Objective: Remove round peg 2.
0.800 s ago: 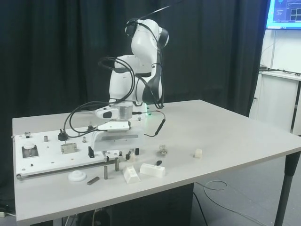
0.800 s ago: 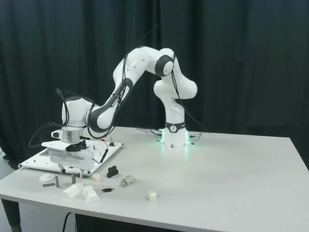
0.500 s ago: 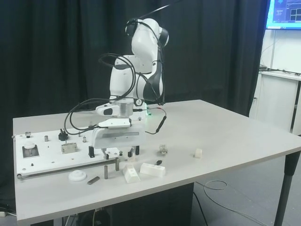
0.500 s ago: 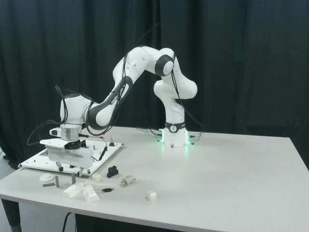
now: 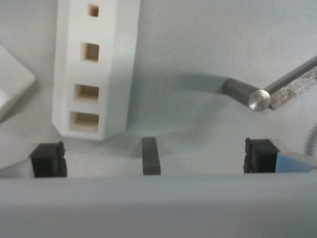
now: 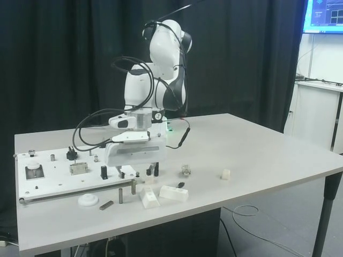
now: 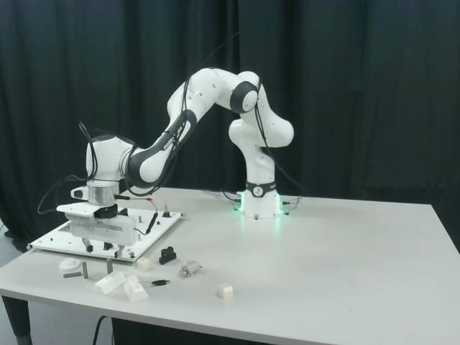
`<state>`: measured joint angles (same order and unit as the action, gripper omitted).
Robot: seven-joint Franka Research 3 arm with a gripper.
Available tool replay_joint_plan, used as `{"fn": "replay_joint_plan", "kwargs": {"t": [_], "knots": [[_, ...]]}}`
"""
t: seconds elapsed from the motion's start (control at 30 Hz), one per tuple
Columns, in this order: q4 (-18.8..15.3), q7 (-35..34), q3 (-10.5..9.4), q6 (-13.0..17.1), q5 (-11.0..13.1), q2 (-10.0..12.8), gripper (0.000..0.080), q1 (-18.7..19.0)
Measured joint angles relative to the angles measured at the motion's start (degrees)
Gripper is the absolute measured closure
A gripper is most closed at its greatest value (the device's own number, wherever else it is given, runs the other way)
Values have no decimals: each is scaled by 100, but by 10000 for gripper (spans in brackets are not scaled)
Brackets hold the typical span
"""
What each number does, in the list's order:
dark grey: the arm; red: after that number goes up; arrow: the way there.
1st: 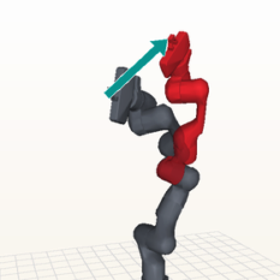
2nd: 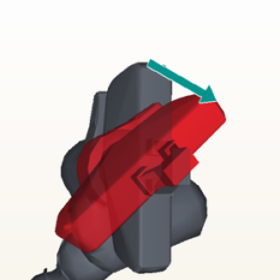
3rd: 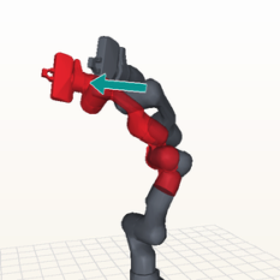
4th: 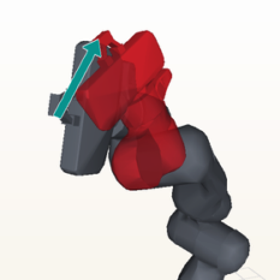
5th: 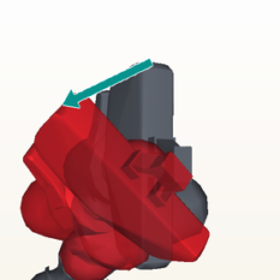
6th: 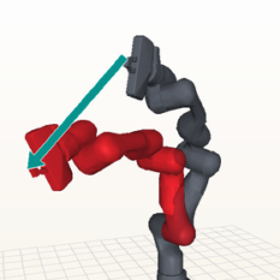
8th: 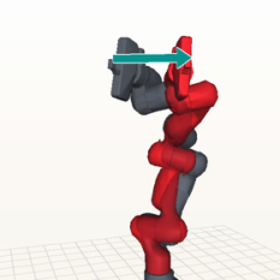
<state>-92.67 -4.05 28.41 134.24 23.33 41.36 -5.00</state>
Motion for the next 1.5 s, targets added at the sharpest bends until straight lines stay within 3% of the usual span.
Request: {"fn": "replay_joint_plan", "kwargs": {"t": [0.77, 1.3, 1.5], "knots": [[199, 0, 3, -327, -23, -14, 3, 7], [128, 41, 235, -1124, -592, -203, 3, 8], [-54, 212, 355, -1308, -665, -303, 3, 8]]}}
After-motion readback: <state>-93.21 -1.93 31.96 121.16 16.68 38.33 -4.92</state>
